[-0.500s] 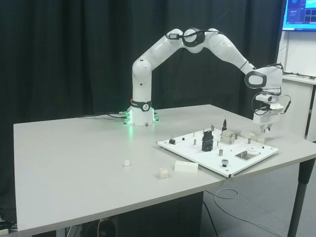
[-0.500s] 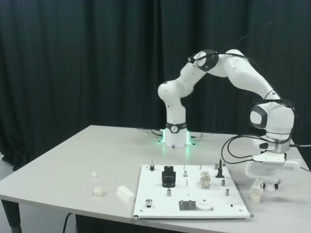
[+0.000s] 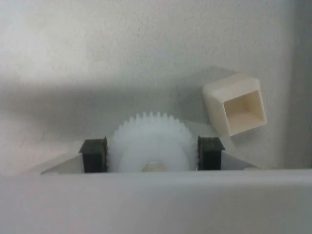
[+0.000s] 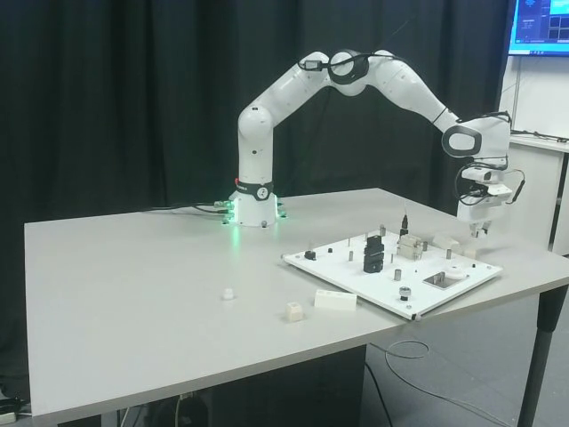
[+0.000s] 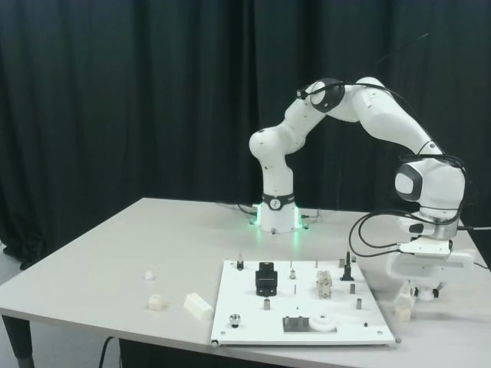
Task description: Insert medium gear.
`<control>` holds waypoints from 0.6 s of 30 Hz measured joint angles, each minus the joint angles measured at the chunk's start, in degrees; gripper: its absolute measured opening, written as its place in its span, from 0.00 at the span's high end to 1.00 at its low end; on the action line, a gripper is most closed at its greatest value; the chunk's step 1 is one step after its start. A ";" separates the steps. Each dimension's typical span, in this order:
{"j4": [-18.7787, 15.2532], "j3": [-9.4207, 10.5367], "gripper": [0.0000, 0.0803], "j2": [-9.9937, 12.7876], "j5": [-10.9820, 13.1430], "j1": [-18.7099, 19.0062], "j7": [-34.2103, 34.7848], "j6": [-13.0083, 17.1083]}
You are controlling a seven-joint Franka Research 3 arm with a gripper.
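My pincer (image 3: 152, 155) is closed on the medium gear (image 3: 152, 144): in the wrist view its two black fingertips (image 3: 93, 155) press the toothed white rim from opposite sides, and the gear hangs between them above the grey surface (image 4: 133, 267). Just beside the gear, down on the surface, sits a small hollow square block (image 3: 235, 104), open end facing up and apart from my fingers.

From the room cameras, my white arm (image 5: 360, 107) arches from its base (image 5: 278, 215), which glows green at the foot, out over the far end of the surface, and the pincer (image 5: 426, 291) hovers beyond the edge of the white assembly board (image 5: 303, 322), not over it. The board carries a black block (image 5: 266, 277), several upright pegs and another white gear (image 5: 323, 323) near its front edge.

Elsewhere on the surface lie a white oblong piece (image 5: 199, 306), a small cube-like part (image 5: 156, 302) and a small white cap (image 5: 149, 274), all well apart from the pincer. Black curtains (image 5: 115, 92) close off the room behind, and a monitor (image 4: 540, 27) shows in a corner of the first room view.
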 joint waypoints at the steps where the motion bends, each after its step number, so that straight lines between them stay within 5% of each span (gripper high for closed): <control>1: 0.00 -0.02 0.51 0.00 0.00 0.00 -0.03 0.00; 18: 0.23 -0.78 0.51 -0.03 0.00 0.00 -1.15 -0.06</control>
